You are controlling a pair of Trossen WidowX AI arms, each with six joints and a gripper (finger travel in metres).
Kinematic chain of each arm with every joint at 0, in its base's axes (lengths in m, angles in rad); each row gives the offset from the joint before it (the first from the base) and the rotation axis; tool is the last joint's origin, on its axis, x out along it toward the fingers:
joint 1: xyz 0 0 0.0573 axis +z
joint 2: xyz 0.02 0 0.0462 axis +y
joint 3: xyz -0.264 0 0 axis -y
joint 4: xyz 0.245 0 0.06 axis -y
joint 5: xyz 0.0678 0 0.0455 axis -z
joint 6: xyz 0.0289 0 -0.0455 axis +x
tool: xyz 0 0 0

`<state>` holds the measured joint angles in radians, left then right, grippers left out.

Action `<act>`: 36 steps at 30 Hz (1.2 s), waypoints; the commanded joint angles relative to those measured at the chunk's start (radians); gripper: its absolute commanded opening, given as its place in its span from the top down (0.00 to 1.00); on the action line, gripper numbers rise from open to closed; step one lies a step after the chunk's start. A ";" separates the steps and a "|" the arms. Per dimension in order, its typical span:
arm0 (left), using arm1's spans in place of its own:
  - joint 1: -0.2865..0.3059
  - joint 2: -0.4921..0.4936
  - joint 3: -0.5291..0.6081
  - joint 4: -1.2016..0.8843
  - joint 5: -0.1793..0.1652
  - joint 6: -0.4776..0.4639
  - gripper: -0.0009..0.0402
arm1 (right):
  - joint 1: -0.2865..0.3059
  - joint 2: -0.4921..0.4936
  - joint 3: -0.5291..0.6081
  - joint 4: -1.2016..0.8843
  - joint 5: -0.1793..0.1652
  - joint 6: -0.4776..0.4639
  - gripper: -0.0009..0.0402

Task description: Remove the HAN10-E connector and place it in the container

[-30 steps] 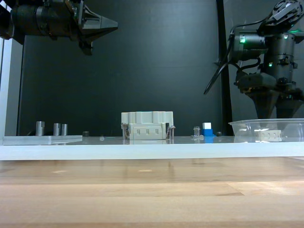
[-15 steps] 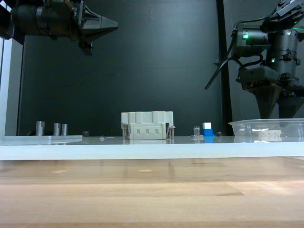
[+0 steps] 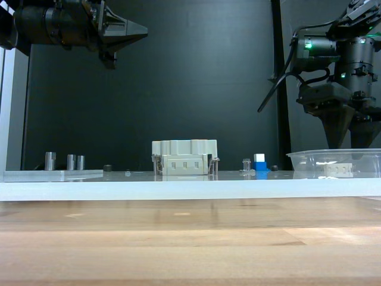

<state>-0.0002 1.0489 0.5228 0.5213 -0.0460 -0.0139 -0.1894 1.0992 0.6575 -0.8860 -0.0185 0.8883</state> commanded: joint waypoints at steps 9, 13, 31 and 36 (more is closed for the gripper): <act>0.000 0.000 0.000 0.000 0.000 0.000 0.98 | -0.001 0.000 0.000 -0.018 0.010 -0.013 0.19; 0.000 0.000 0.000 0.000 0.000 0.000 0.98 | -0.001 0.000 0.006 -0.024 0.011 -0.019 0.19; 0.000 0.000 0.000 0.000 0.000 0.000 0.98 | -0.007 0.016 0.170 -0.244 0.097 -0.081 0.19; 0.000 0.000 0.000 0.000 0.000 0.000 0.98 | -0.005 0.016 0.170 -0.238 0.097 -0.082 0.19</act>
<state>-0.0002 1.0489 0.5224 0.5209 -0.0463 -0.0143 -0.1959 1.1149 0.8284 -1.1275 0.0780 0.8059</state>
